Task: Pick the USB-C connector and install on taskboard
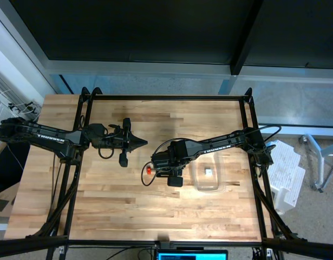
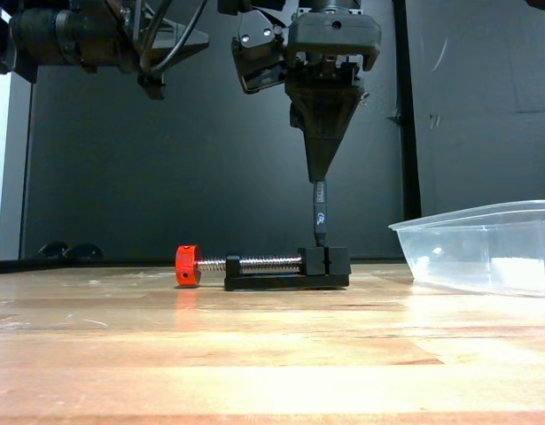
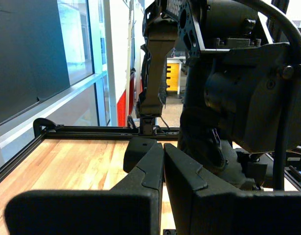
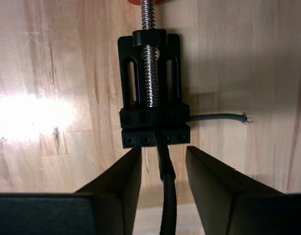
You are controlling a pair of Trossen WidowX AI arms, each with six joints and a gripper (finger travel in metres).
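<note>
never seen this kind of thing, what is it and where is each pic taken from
Two robot arms stand at a wooden table. One picture looks down from above, one looks level along the table, and one comes from each arm's wrist. The left gripper hangs shut in the air, parked. The right gripper points down, open, around a dark plug standing upright in a black clamp block with an orange knob. Beside it lies a clear tray with a white piece inside.

Left gripper point(image 1: 141, 142) raised, horizontal, fingers together; right gripper point(image 4: 163, 152) pointing down, fingers seemingly apart.
</note>
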